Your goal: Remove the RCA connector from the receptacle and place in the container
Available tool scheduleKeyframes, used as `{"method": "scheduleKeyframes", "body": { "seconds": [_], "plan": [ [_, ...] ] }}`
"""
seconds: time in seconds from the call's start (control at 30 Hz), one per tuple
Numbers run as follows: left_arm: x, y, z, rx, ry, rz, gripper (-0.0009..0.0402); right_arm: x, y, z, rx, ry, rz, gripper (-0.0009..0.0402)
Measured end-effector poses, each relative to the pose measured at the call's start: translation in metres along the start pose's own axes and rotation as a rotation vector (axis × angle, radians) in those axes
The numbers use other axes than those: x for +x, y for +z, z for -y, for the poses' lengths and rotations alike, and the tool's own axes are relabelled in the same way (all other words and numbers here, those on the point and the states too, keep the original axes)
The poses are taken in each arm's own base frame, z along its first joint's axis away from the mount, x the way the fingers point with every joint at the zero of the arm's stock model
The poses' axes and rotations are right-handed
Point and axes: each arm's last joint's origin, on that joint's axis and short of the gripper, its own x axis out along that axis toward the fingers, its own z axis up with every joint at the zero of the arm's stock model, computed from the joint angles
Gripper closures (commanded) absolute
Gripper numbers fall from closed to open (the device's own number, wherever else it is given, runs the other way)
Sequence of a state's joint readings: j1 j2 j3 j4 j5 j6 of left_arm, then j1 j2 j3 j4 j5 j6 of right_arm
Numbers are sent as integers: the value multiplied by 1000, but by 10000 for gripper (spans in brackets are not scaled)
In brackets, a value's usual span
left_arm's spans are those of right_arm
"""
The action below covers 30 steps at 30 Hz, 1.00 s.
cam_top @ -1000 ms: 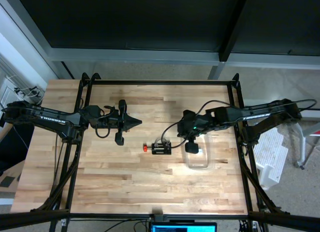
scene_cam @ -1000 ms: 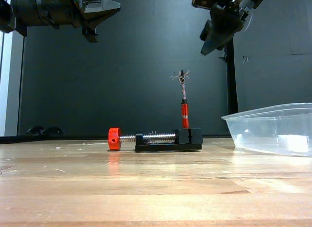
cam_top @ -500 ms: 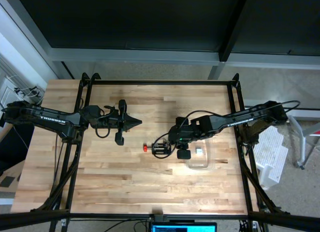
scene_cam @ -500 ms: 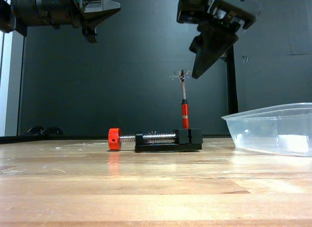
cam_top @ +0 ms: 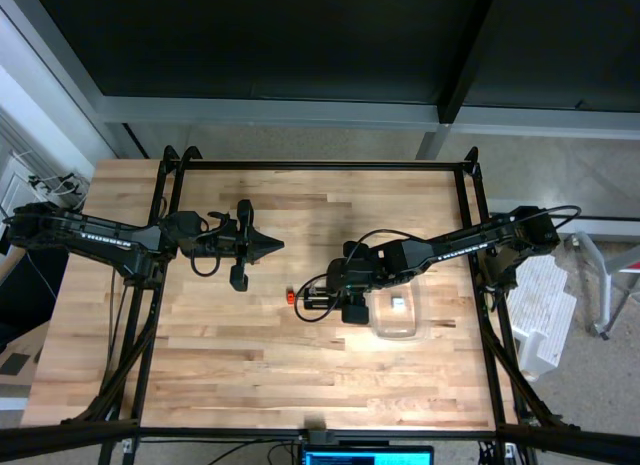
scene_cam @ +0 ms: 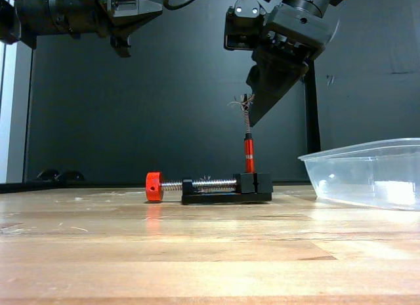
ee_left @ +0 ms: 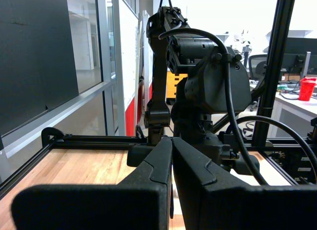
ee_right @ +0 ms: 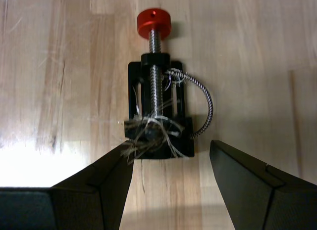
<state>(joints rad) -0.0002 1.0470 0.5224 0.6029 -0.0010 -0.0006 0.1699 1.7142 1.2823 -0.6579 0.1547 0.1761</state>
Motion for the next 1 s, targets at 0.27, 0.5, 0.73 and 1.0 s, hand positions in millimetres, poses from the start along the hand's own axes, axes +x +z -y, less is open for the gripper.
{"method": "scheduleKeyframes", "body": {
  "seconds": [0.27, 0.5, 0.73, 1.0],
  "plan": [
    [0, 0, 0, 0, 0, 0, 393, 13, 0, -2, -2, -11, -9, 181],
    [0, 0, 0, 0, 0, 0, 393, 29, -2, -5, -9, -16, -43, 181],
    [0, 0, 0, 0, 0, 0, 393, 38, -4, -6, -20, -20, -66, 189],
    [0, 0, 0, 0, 0, 0, 393, 37, -4, -7, -24, -18, -60, 243]
  ]
}}
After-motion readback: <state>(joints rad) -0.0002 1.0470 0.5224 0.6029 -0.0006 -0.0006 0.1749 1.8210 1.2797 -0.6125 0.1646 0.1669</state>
